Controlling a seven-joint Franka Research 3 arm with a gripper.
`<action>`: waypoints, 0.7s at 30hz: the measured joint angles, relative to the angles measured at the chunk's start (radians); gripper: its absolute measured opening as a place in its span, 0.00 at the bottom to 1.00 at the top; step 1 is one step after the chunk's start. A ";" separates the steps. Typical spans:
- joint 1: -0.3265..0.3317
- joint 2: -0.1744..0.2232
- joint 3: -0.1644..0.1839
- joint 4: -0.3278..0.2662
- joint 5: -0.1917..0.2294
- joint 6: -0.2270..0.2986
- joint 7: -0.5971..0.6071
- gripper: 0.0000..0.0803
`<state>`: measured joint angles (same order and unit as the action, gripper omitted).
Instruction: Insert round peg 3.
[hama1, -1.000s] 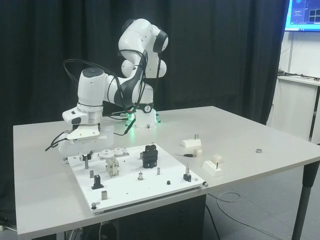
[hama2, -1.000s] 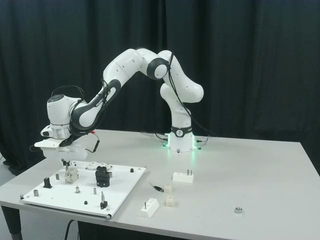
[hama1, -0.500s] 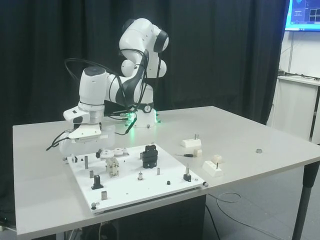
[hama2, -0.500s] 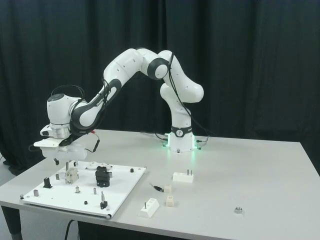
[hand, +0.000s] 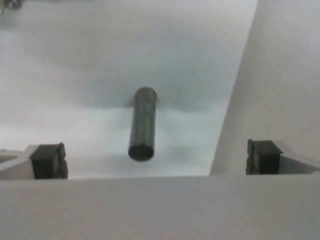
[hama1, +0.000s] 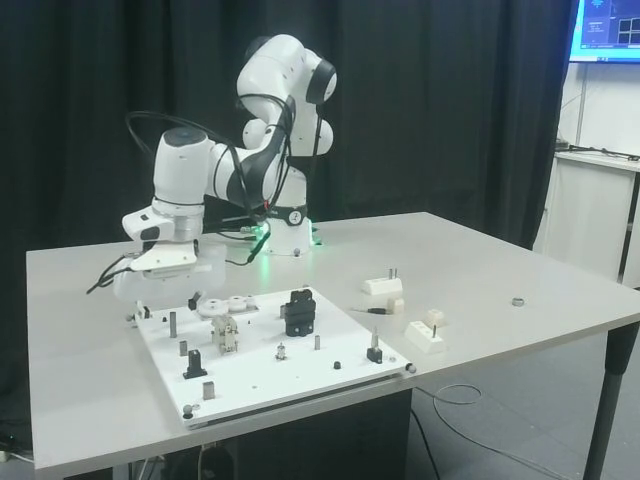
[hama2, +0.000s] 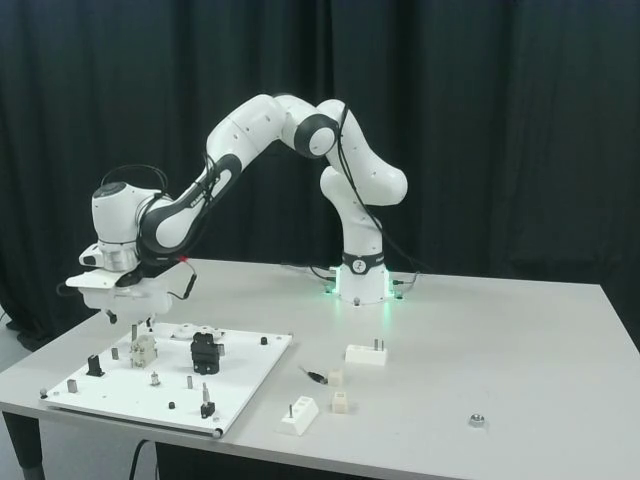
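Note:
Round peg 3 (hand: 142, 125) is a short grey cylinder standing upright in the white board (hand: 75, 60). It appears as a small post near the board's back left corner in the first room view (hama1: 172, 322) and the second room view (hama2: 114, 352). My gripper (hand: 155, 159) hangs straight above it, open, its two black fingertips (hand: 48, 161) spread wide on either side and touching nothing. The room views show the gripper (hama1: 167, 298) (hama2: 120, 320) a short way above the board (hama1: 270, 372).
The board also carries a black block (hama1: 299, 312), white gears (hama1: 226, 305), a metal bracket (hama1: 226, 337) and several small pegs. White holder blocks (hama1: 425, 336) (hama1: 381, 284) and a small ring (hama1: 518, 300) lie on the grey table (hama1: 480, 260).
The gripper has risen from board level, where its fingers flanked the peg, to a short way above it. The peg stays standing in the board.

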<state>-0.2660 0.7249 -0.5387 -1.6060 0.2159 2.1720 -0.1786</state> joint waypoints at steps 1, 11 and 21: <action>0.000 -0.002 -0.002 0.000 0.000 -0.002 0.000 0.99; 0.001 -0.019 -0.020 0.000 -0.005 -0.005 0.002 1.00; 0.001 -0.023 -0.028 0.000 -0.021 -0.003 0.002 1.00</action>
<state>-0.2654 0.7015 -0.5665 -1.6058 0.1949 2.1689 -0.1769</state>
